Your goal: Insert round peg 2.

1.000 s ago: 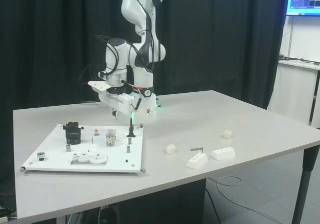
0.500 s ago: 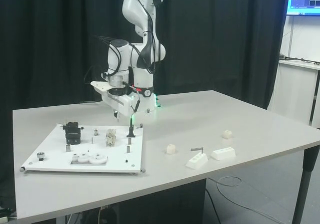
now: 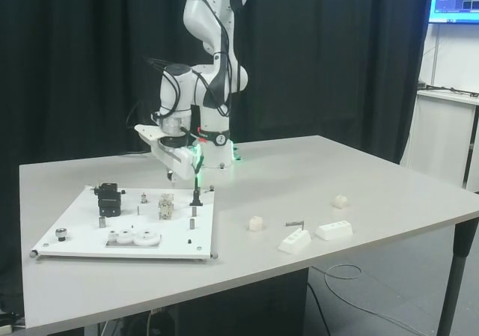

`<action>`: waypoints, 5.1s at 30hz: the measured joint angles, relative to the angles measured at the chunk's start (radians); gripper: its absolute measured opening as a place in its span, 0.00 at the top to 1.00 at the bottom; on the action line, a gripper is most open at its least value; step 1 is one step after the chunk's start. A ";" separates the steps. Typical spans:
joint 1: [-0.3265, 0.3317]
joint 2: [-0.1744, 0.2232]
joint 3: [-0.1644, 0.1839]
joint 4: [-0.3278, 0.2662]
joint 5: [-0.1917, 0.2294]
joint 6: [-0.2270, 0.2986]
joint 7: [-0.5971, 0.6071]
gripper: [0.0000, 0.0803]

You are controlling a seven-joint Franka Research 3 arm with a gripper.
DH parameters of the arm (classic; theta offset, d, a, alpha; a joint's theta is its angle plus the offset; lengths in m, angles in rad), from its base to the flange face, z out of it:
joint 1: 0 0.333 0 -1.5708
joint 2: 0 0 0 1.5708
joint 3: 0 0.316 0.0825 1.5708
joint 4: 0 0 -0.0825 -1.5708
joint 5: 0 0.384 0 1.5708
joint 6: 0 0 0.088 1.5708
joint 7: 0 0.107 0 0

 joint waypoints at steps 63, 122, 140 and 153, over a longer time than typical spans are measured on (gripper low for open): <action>0.005 0.053 -0.002 -0.002 0.078 0.068 0.026 0.91; 0.010 0.064 -0.005 -0.006 0.112 0.043 0.022 0.42; 0.010 0.041 -0.007 -0.004 0.110 0.004 0.004 0.01; 0.010 0.013 -0.024 0.005 0.110 -0.041 -0.222 0.00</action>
